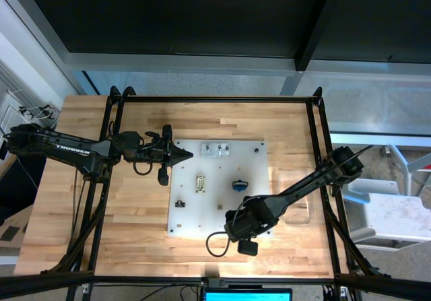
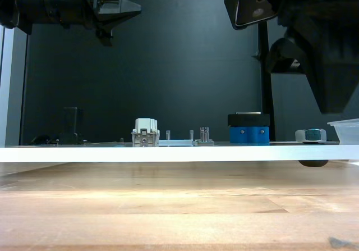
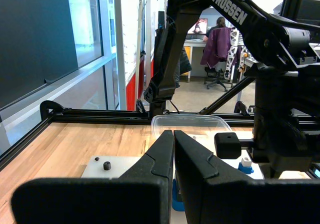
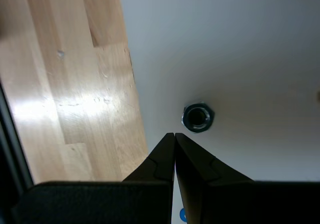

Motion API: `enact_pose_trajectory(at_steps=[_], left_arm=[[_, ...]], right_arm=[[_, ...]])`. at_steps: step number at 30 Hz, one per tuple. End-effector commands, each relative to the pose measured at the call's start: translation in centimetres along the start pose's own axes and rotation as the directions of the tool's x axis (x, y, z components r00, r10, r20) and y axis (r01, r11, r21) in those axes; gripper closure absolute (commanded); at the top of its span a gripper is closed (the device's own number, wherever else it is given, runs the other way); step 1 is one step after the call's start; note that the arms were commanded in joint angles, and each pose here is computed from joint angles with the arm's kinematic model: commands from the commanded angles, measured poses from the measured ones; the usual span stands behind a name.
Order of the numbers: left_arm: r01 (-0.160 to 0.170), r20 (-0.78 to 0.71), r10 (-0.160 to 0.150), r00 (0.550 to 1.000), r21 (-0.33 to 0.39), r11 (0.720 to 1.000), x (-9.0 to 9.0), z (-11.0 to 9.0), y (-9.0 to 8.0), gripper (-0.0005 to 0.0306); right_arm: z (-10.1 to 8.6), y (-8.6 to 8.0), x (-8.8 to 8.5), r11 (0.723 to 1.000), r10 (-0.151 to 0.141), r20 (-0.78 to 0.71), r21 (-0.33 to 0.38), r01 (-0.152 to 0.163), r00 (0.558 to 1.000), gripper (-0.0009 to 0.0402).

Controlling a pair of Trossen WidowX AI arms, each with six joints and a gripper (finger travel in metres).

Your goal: Unfasten the M12 fastener and place in the container

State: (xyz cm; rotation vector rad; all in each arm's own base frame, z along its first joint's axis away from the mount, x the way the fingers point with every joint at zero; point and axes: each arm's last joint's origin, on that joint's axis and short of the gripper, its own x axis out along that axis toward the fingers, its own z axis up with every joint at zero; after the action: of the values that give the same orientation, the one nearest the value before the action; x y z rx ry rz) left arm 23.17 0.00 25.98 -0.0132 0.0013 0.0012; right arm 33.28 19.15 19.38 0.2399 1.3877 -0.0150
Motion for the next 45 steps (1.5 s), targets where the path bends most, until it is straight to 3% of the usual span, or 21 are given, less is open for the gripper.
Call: enact_pose_trajectory(at_steps=[1,12,13,16,17,20,24,33,37,41,45], left_arm=[[0.0,0.0,0.0,1.0,0.0,1.0,0.0,0.0,0.0,0.03],[0.0,0.0,0.0,1.0,0.0,1.0,0.0,0.0,0.0,0.03],[0.0,0.0,0.0,1.0,0.0,1.0,0.0,0.0,0.0,0.03],[0.001,0.0,-0.001,1.0,0.0,1.0,0.0,0.0,0.0,0.03],[0.0,0.0,0.0,1.0,0.0,1.0,0.0,0.0,0.0,0.03],[0.0,0.0,0.0,1.0,0.0,1.0,0.0,0.0,0.0,0.03],[0.0,0.0,0.0,1.0,0.0,1.0,0.0,0.0,0.0,0.03],[0.0,0.0,0.0,1.0,0.0,1.0,0.0,0.0,0.0,0.03],[0.0,0.0,0.0,1.0,0.0,1.0,0.0,0.0,0.0,0.03],[0.0,0.0,0.0,1.0,0.0,1.0,0.0,0.0,0.0,0.03],[0.0,0.0,0.0,1.0,0.0,1.0,0.0,0.0,0.0,0.03]], right_arm=[[0.0,0.1,0.9,1.0,-0.01,-0.012,-0.005,0.01,1.0,0.0393],[-0.2,0.0,1.1,0.999,-0.021,-0.016,-0.025,0.02,1.0,0.0393],[-0.3,-0.1,1.1,0.999,-0.045,-0.008,-0.026,0.045,0.999,0.0393],[-0.5,-0.9,0.6,0.971,-0.238,0.038,0.047,0.236,0.971,0.0393],[-0.5,-1.1,0.4,0.961,-0.273,0.037,0.051,0.271,0.961,0.0393],[-0.6,-1.2,0.0,0.957,-0.287,0.024,0.047,0.286,0.957,0.0393],[-0.6,-1.1,-0.1,0.962,-0.269,0.017,0.049,0.268,0.963,0.0393],[0.0,0.0,-1.5,0.996,-0.078,-0.029,0.048,0.079,0.997,0.0393],[0.4,0.5,-2.0,0.999,-0.016,-0.02,0.048,0.016,1.0,0.0393],[0.7,0.9,-1.3,0.999,0.004,0.002,0.045,-0.004,1.0,0.0393],[0.7,1.1,-0.1,1.0,-0.004,-0.013,0.027,0.004,1.0,0.0393]])
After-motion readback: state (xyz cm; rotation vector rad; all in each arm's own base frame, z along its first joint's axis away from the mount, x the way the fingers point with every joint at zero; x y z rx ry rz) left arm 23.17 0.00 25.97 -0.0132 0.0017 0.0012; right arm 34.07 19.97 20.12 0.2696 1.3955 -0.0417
